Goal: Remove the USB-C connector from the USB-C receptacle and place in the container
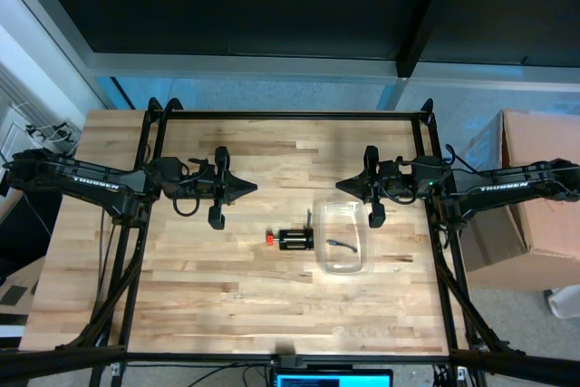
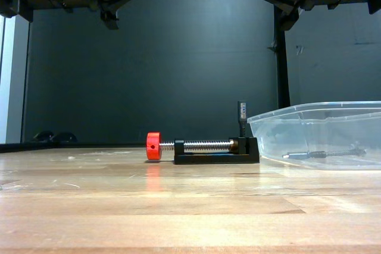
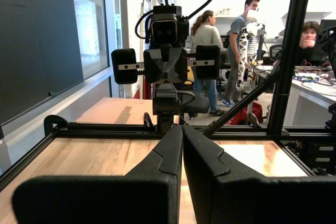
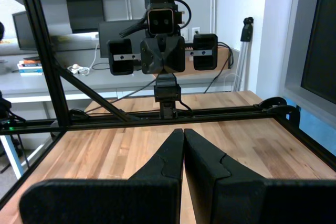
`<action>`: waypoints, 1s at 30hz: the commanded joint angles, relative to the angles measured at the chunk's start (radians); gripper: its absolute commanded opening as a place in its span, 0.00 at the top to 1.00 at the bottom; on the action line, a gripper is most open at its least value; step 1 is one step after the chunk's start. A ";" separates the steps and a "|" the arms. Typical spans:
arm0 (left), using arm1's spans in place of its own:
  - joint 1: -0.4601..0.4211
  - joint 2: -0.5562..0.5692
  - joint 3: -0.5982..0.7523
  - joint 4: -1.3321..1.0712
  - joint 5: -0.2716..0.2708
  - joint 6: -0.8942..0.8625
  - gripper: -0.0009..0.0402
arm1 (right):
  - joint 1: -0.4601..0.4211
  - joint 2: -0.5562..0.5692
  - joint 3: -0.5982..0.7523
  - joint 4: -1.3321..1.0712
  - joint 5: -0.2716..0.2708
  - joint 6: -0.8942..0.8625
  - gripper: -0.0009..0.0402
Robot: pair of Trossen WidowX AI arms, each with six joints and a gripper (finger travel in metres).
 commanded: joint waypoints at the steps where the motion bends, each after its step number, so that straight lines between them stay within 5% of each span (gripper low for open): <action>1: 0.000 0.000 0.000 0.000 0.000 0.000 0.98 | 0.000 0.001 0.000 0.001 0.012 0.000 0.98; 30: 0.000 0.000 0.000 0.000 0.000 0.000 0.98 | 0.001 0.001 -0.001 -0.033 0.015 0.001 0.98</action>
